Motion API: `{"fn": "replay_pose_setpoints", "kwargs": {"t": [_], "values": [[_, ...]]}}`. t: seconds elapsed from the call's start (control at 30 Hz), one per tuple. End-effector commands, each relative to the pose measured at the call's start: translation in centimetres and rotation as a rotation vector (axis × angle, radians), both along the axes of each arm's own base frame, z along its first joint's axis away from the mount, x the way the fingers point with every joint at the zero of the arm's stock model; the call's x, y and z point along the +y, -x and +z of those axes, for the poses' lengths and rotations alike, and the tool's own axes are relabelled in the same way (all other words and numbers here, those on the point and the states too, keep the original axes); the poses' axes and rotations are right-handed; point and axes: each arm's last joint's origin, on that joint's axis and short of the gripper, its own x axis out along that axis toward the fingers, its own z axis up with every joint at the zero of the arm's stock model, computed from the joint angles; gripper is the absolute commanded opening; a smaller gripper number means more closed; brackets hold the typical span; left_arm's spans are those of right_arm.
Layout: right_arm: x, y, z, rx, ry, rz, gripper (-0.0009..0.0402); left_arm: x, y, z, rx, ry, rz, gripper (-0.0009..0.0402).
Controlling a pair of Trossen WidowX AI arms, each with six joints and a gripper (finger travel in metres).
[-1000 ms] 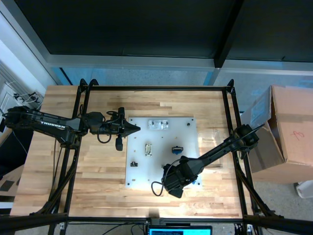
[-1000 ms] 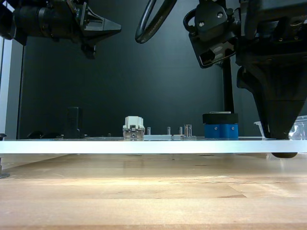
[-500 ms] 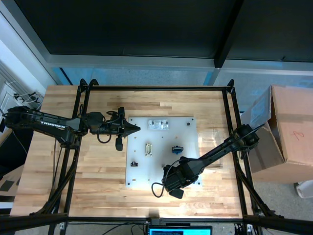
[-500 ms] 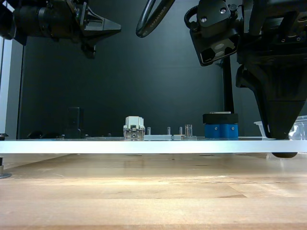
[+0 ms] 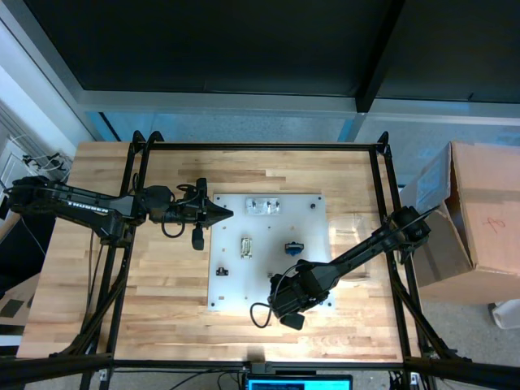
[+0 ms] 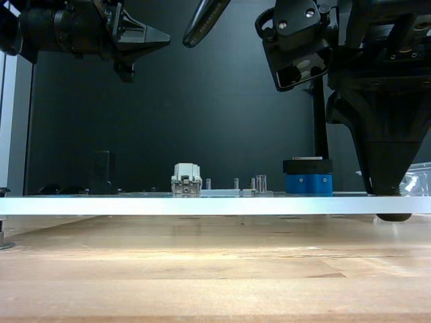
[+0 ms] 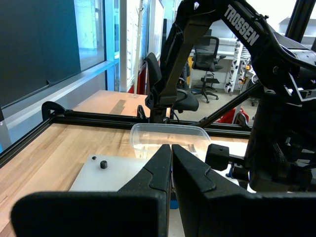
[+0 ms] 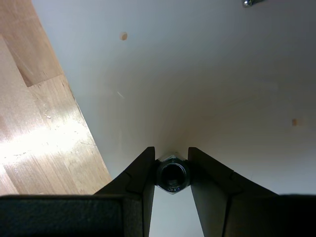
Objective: Unfasten the M12 nut and place it in the container
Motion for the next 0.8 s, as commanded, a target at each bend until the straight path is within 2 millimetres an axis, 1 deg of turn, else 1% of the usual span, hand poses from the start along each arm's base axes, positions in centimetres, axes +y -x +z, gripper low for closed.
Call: {"fn": "replay_pose_setpoints", "kwargs": {"t": [0.03, 0.4, 0.8], "values": [[0.14, -0.25, 0.52, -0.023, -0.011, 0.018, 0.0, 0.01, 0.0, 0.0, 0.0, 0.0, 0.0, 0.0], [0.1, -0.18, 1.08, -0.038, -0.019, 0.018, 0.0, 0.01, 0.0, 0.0, 0.0, 0.0, 0.0, 0.0], [0.09, -0.16, 1.16, -0.04, -0.019, 0.018, 0.0, 0.01, 0.0, 0.0, 0.0, 0.0, 0.0, 0.0]]}}
